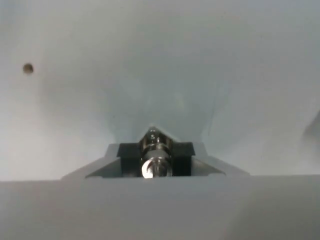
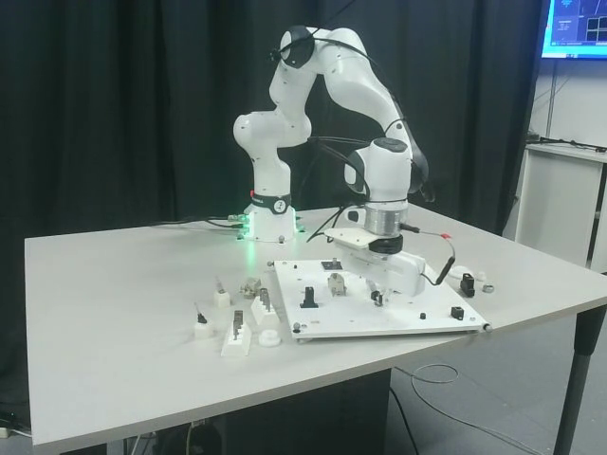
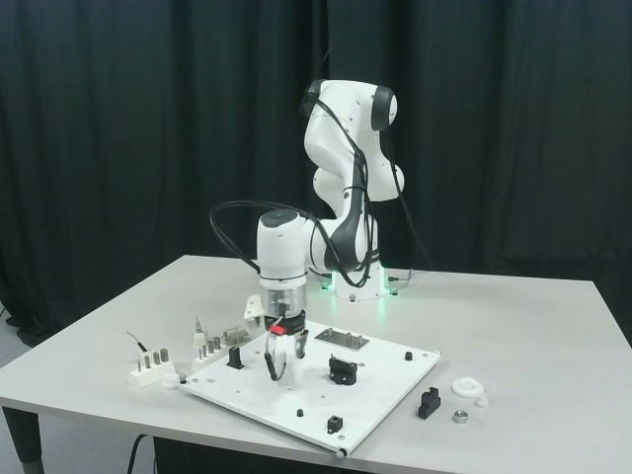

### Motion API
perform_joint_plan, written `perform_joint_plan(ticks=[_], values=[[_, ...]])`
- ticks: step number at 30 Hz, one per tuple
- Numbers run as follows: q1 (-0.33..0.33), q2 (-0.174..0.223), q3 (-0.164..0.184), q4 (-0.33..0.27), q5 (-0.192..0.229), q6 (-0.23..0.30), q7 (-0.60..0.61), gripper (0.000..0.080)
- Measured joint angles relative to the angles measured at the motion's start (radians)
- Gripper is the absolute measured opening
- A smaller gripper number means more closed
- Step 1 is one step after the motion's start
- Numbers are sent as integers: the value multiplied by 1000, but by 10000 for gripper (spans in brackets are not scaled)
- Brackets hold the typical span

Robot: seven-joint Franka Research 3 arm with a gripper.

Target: Insert BNC.

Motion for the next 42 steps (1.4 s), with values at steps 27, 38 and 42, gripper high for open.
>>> perform_joint_plan(ticks=[27, 38, 42], values=[[36, 6, -42, 0, 59, -5, 364, 121], [146, 26, -160, 1, 179, -18, 369, 121], [176, 33, -190, 1, 196, -21, 369, 121]])
